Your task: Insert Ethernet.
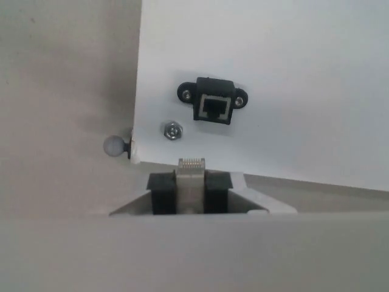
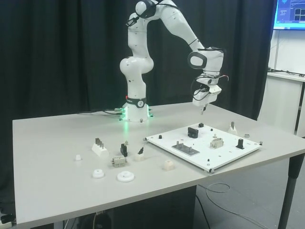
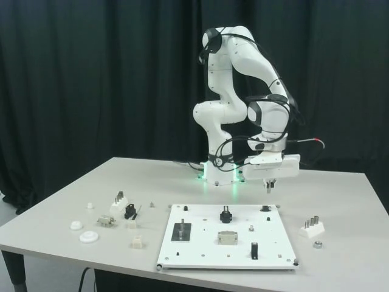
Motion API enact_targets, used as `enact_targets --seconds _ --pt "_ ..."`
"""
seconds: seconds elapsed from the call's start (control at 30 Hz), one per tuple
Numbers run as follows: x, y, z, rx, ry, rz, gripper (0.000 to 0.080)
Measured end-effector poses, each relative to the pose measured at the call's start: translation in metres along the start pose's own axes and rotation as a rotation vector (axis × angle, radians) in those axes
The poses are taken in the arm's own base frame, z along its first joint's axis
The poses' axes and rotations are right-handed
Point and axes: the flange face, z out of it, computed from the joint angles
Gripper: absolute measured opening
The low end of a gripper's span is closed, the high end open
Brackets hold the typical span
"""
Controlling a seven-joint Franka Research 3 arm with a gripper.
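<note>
My gripper (image 1: pixel 191 193) hangs in the air above the far edge of the white board (image 2: pixel 224 153), its two black fingers (image 1: pixel 161 194) closed on the Ethernet plug (image 1: pixel 191 165). Only the wrist view lets me see that grip: the plug sits between the pads with its row of contacts poking out past the fingertips. From the room cameras the gripper (image 3: pixel 267 181) is just a small dark tip under the white arm (image 2: pixel 143 62), and I cannot make out the plug there at all.

The wrist view also shows me the black socket (image 1: pixel 213 101) screwed flat onto the board, its opening facing the camera, well clear of the plug. A nut (image 1: pixel 172 129) sits just beside it, and a small grey ball (image 1: pixel 113 146) sticks out at the board's corner.

What the wrist camera misses, the room views give me: the board lies flat on the grey table (image 2: pixel 52 143), carrying several other small fittings, and a scatter of loose white parts (image 3: pixel 85 234) rests on the table well apart from the board. A green light (image 2: pixel 125 113) glows at the arm's base.
</note>
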Motion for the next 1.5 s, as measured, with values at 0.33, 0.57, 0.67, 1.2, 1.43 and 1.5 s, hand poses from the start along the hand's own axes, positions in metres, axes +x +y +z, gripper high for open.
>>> enact_targets --seconds 0.33,0.57,0.67,1.2,1.43,1.5 --pt "-0.01 -0.003 0.005 -0.024 0.039 0.011 0.0092" --pt "-0.015 -0.005 0.009 -0.035 0.067 0.017 0.0092" --pt "-0.016 -0.006 0.011 -0.039 0.072 0.028 0.0091" --pt "-0.007 -0.004 0.024 -0.036 0.068 0.072 0.0091" --pt "-0.002 -0.002 0.028 -0.036 0.063 0.083 0.0091" --pt "-0.001 -0.002 0.029 -0.035 0.063 0.085 0.0091"
